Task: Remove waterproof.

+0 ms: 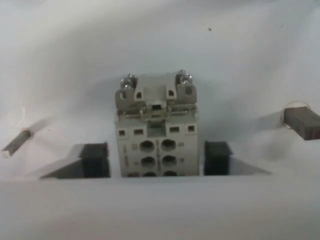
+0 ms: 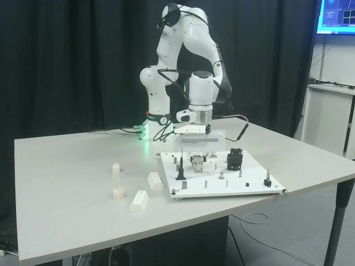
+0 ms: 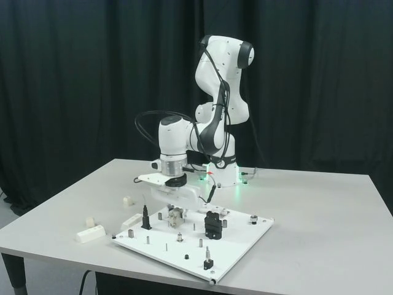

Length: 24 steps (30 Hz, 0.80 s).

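The waterproof connector [image 1: 156,130] is a grey-white block with round sockets on its face and two screws on a metal latch. It stands on the white board [image 2: 222,185]. My gripper [image 1: 156,159] is open and straddles it, with a black fingertip [image 1: 95,160] on either side and a narrow gap at each. In the first room view the gripper [image 2: 197,151] hangs just over the connector [image 2: 197,164]. The second room view shows the same, gripper [image 3: 174,203] above connector [image 3: 175,216].
On the board stand a black block [image 2: 234,159], a tall black peg [image 2: 181,169] and several small pins. Loose white blocks [image 2: 140,200] lie on the grey table left of the board. A green light glows at the arm's base [image 2: 145,133].
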Each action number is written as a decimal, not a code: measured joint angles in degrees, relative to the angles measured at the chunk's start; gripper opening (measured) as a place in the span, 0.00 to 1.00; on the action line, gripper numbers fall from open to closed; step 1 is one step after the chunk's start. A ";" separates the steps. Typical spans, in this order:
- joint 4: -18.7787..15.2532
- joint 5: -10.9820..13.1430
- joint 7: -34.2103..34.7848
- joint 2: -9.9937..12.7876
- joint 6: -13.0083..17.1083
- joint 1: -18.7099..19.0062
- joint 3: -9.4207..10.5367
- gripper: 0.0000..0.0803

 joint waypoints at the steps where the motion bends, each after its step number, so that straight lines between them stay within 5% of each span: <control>1: 0.00 -0.13 0.00 0.00 -0.02 -0.04 0.00 0.62; 4: 0.01 -0.78 -0.04 -0.03 -0.10 -0.10 0.01 0.62; 5: 0.01 -0.92 -0.04 -0.04 -0.10 -0.10 0.03 0.39; 24: 0.02 -1.01 -0.01 -0.12 -0.11 -0.13 0.06 0.39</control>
